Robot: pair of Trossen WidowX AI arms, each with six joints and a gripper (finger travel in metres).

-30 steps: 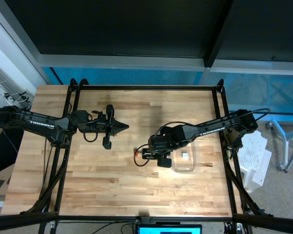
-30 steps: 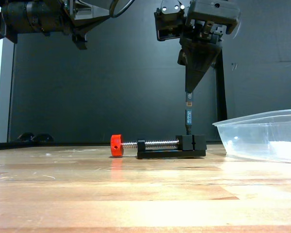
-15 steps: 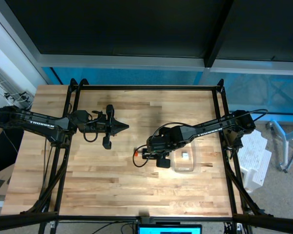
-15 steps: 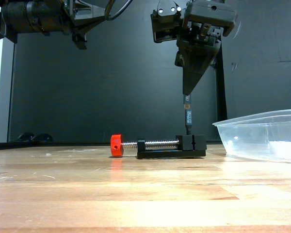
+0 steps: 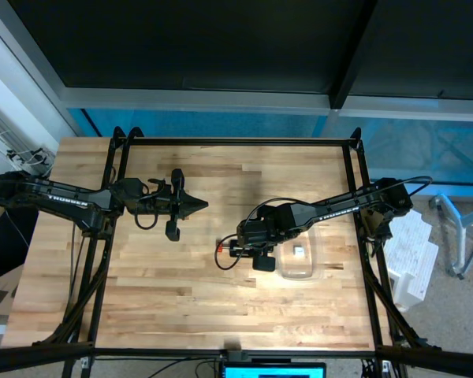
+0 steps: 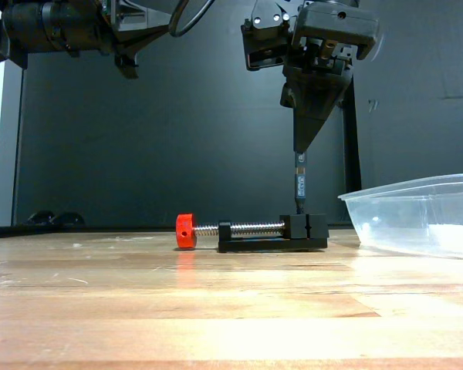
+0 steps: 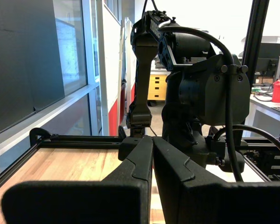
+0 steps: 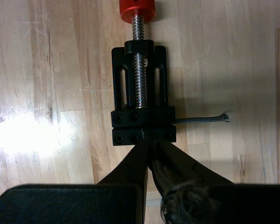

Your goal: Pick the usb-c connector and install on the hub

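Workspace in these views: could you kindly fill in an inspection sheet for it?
Surface: wooden table, plank top.
Job's things: hub lying on the table, knob toward the left arm; usb-c connector upright above its stem.
Clutter: clear tray beside the hub, small white piece inside.
Grippers: right gripper straight above the hub, shut on the connector; left gripper shut, parked high, away from it.
Cables: braided cord trailing from the hub.
Surroundings: black frame; papers beyond the table's right edge.

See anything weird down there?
A frayed grey cord pokes sideways out of the hub. The right gripper, above it, pinches a braided cord. The left gripper hangs shut, parked far left.
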